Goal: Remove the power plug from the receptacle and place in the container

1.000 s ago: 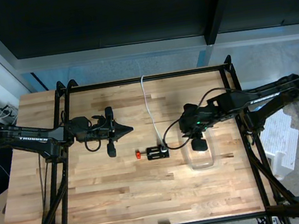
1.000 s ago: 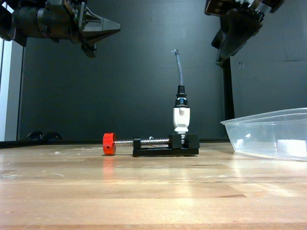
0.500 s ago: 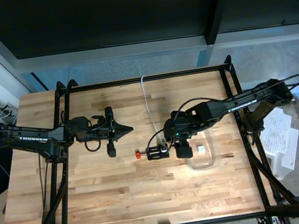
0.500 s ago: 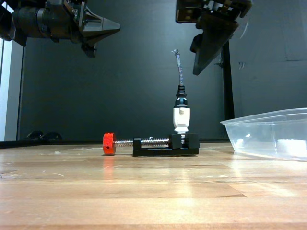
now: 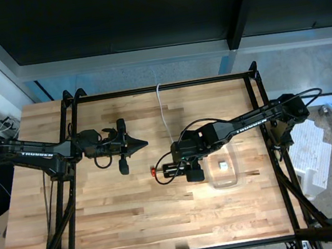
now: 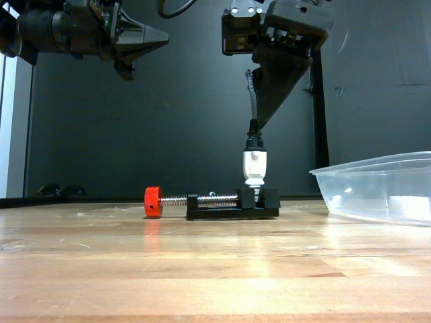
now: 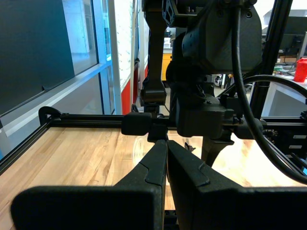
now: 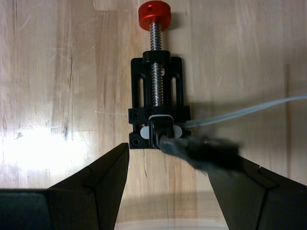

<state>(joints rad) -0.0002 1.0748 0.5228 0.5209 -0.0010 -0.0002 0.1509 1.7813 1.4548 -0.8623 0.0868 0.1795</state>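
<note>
My right gripper [image 8: 168,154] hangs directly over the power plug [image 6: 253,142] with its fingers [image 8: 98,184] spread wide, because I want one finger on each side of the plug before I close. The plug stands upright in the receptacle [image 6: 254,165], which the little black vise [image 6: 232,203] clamps to the worktop [image 5: 106,222]. The red knob [image 6: 153,202] sticks out to the left. That clamp is why I think a straight upward pull should work: the socket should stay put while the plug slides free. From table height my fingertips sit just above the plug, level with its cord [image 6: 252,94], which rises between the fingers. I judge I need to go lower so that I pinch the plug body and not the cord. The container [image 5: 223,169] lies just to the right of the vise, a short carry away, with a small white cube [image 5: 222,165] inside. My left gripper [image 5: 137,145] is pressed together and parked high on the left side, well apart from the work, so it blocks nothing.
</note>
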